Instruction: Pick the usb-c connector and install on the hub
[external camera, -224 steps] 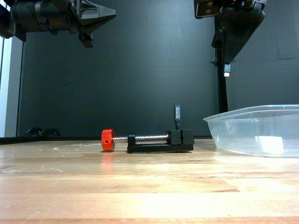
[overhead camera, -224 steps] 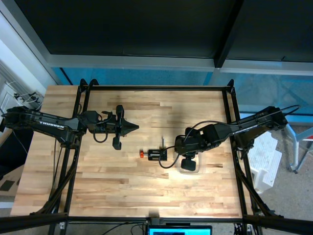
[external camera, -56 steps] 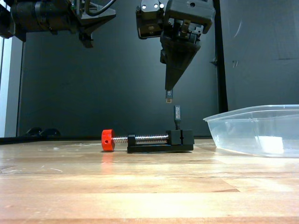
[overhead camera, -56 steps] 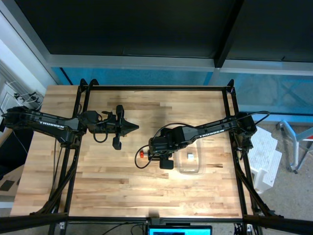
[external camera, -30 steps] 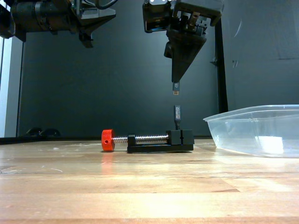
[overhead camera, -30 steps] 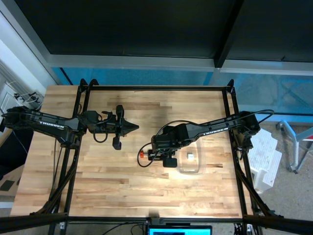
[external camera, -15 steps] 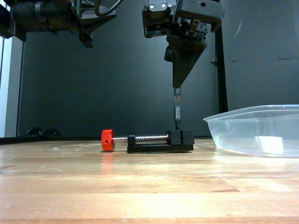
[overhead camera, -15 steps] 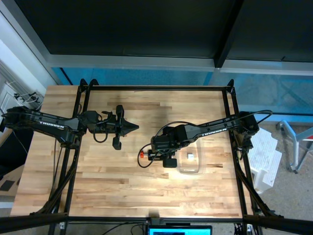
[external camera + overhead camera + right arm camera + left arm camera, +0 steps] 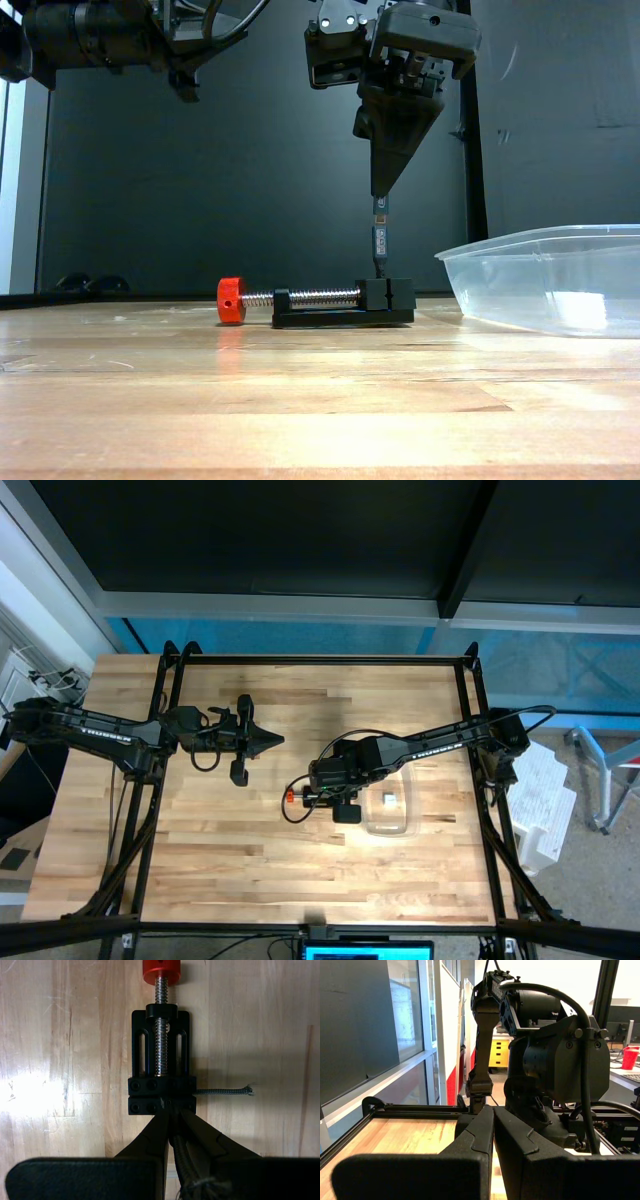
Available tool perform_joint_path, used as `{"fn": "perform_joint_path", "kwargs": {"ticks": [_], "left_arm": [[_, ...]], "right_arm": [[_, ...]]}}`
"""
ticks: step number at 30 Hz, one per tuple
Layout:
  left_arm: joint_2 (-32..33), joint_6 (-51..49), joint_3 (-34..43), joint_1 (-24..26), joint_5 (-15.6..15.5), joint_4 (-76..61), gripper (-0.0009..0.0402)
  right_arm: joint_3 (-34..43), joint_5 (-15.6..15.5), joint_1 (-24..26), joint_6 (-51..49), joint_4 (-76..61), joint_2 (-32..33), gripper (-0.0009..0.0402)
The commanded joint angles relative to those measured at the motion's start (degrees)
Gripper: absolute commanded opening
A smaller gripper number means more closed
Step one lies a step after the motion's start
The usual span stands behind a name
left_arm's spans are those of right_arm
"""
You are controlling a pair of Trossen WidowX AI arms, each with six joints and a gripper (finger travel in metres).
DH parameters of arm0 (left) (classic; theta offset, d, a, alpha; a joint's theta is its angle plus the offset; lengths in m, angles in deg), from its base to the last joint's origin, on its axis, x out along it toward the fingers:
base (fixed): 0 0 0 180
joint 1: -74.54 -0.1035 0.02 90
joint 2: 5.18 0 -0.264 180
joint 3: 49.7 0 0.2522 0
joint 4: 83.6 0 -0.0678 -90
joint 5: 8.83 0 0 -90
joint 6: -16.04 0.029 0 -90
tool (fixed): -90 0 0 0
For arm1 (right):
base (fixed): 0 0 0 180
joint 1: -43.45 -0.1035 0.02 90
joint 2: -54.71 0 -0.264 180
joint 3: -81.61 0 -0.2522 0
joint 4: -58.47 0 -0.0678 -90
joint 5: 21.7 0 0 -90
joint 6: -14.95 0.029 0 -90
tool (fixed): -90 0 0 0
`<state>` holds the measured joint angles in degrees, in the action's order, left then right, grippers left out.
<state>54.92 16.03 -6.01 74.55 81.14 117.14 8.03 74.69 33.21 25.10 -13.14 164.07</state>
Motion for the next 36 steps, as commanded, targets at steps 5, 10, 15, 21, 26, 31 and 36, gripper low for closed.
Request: {"fn": "perform_joint_path", "kwargs": {"ticks": [5,10,15,21,26,31,36], "left_arm": [[0.0,0.0,0.0,0.0,0.0,0.0,0.0000],[0.0,0.0,0.0,0.0,0.0,0.0,0.0000],[0.0,0.0,0.0,0.0,0.0,0.0,0.0000],[0.0,0.0,0.0,0.0,0.0,0.0,0.0000],[0.0,0.0,0.0,0.0,0.0,0.0,0.0000],[0.0,0.0,0.0,0.0,0.0,0.0,0.0000],[0.0,0.0,0.0,0.0,0.0,0.0,0.0000]], "right_arm": [[0.0,0.0,-0.1,0.1,0.2,0.0,0.0000],[-0.3,0.0,-0.1,0.3,0.7,0.0,0.0000],[-0.8,-0.1,-0.1,0.5,1.3,0.0,0.0000],[-0.9,-0.1,-0.2,0.5,1.2,0.0,0.0000],[-1.0,0.0,-0.1,0.6,1.1,0.0,0.0000],[-1.0,0.0,-0.2,1.4,1.0,0.0,0.0000],[-1.1,0.0,-0.1,2.0,1.0,0.0,0.0000]]}}
